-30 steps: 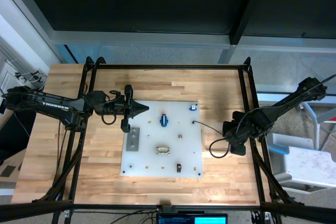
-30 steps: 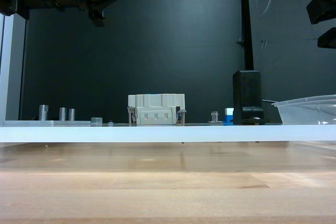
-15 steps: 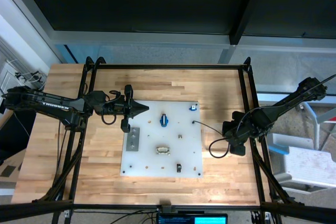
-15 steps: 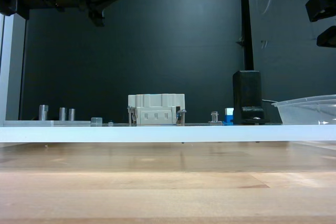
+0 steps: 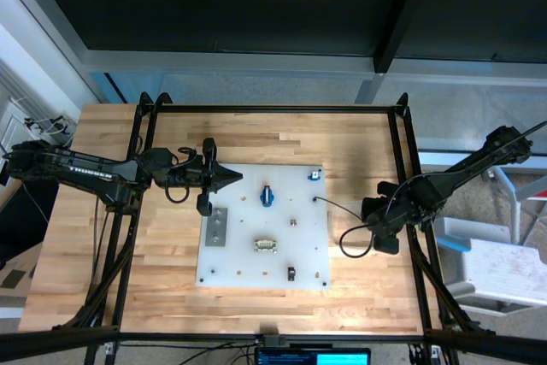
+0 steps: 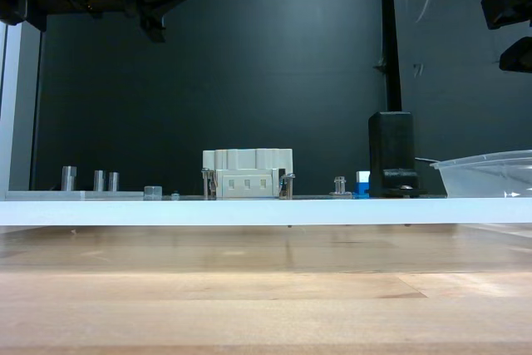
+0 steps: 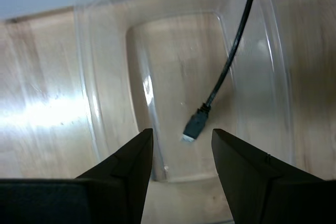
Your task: Remove the USB connector from the USB hub and place in the container
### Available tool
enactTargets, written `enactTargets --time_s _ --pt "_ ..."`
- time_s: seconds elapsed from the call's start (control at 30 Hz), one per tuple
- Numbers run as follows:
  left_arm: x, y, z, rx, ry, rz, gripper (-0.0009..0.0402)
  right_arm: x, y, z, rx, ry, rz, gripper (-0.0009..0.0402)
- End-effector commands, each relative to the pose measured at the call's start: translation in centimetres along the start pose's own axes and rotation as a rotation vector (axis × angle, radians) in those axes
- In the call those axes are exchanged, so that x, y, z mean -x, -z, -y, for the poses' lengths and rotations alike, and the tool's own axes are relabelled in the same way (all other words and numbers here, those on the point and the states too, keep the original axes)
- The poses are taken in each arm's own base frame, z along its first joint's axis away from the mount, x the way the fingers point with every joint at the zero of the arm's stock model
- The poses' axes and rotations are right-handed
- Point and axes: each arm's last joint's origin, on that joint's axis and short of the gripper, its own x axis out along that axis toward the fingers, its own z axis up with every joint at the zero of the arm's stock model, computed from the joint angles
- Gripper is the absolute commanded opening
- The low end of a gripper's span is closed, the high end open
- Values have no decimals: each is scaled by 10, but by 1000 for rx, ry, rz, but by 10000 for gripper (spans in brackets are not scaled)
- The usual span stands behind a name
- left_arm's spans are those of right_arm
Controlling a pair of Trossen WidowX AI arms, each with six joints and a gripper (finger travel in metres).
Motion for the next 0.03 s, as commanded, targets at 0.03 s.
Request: enactTargets --time_s 0.03 --pt "0 0 0 0 0 0 1 0 -2 -2 -16 -20 23 128"
